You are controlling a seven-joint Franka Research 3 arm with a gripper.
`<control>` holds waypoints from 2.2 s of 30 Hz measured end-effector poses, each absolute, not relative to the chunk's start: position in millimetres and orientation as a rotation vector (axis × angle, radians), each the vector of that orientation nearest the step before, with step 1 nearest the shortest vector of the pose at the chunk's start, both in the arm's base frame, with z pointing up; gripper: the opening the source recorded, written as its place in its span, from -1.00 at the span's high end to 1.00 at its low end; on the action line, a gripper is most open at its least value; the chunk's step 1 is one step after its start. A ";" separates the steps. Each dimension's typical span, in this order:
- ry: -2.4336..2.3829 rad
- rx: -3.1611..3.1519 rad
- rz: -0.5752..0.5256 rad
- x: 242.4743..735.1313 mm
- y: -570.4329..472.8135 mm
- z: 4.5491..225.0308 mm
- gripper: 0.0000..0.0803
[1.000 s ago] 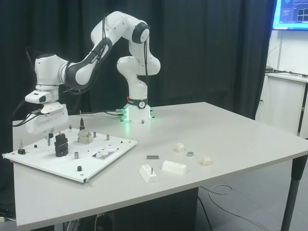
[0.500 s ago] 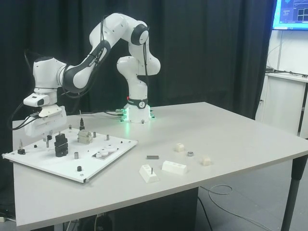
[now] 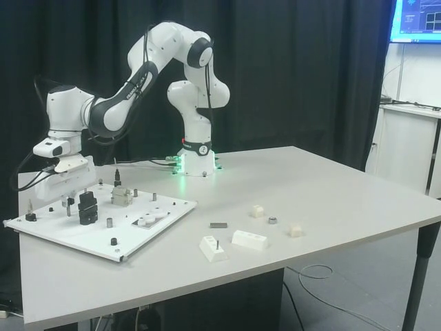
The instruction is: Insert square peg 2.
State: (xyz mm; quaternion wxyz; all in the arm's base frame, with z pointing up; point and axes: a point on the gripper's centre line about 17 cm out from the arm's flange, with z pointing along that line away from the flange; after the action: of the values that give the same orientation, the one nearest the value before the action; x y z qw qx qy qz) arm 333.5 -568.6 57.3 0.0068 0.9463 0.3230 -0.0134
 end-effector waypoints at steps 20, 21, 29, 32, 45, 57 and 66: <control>1.004 2.971 -0.031 333.8 -567.2 57.3 0.81; 1.003 2.971 -0.029 334.0 -567.2 57.3 0.81; 0.993 2.976 -0.017 335.1 -566.5 57.3 0.81; 0.992 2.978 -0.014 335.4 -566.2 57.4 0.81; 0.992 2.984 -0.003 338.0 -564.4 58.0 0.81; 0.979 2.987 0.010 339.4 -564.7 57.8 0.81; 0.979 2.986 0.011 340.0 -565.9 57.1 0.81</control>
State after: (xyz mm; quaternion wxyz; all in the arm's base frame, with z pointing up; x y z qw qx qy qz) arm 340.0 -565.9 57.1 -0.0003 0.9503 0.3114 0.0035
